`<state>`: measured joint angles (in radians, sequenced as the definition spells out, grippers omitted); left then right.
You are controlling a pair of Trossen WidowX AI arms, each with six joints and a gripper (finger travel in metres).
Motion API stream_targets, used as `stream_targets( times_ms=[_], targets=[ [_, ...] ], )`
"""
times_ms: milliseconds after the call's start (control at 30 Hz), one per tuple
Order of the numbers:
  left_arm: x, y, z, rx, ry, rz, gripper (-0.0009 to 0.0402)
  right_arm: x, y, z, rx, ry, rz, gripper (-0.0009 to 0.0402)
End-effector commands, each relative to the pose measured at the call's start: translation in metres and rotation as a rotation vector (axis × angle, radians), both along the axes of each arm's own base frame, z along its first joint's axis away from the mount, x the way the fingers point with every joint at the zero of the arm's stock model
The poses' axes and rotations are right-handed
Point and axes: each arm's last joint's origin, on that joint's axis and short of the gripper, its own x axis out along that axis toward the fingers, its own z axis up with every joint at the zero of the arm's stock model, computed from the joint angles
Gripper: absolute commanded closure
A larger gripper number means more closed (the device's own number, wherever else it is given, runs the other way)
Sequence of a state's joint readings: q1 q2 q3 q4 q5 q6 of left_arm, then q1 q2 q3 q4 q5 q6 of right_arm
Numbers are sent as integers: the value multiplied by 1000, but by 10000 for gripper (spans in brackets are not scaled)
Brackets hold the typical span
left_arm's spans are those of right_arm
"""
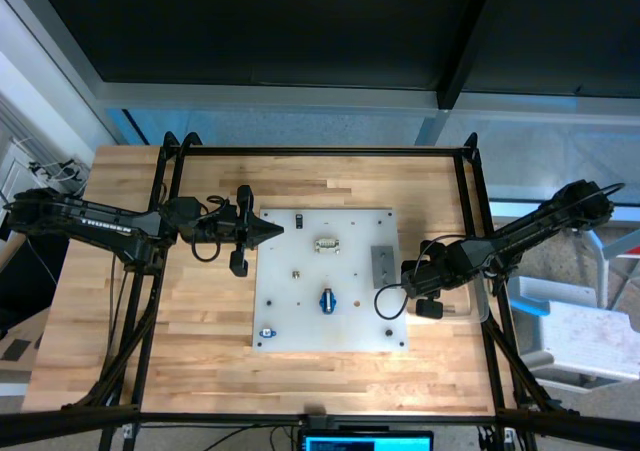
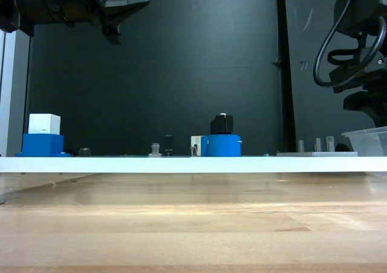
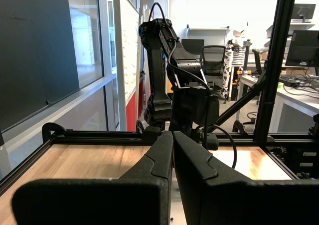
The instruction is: Pick the 16mm cylinder and place it in the taskboard
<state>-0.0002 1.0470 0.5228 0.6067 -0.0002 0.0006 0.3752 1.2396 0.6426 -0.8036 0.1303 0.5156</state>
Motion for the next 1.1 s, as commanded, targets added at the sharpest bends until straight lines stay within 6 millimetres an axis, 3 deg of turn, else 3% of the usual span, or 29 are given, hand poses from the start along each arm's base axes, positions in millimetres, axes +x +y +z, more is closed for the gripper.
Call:
stream_targets(
  times_ms=[33,333,833,1100],
  targets=[
    [0,0,0,0,0,0,393,1,1,6,1,-3,0,368],
    [0,0,0,0,0,0,393,4,2,35,4,-8,0,368],
    [0,0,0,0,0,0,393,7,3,102,3,-9,8,368],
    [0,0,0,0,0,0,393,5,2,119,0,-3,7,368]
  ],
)
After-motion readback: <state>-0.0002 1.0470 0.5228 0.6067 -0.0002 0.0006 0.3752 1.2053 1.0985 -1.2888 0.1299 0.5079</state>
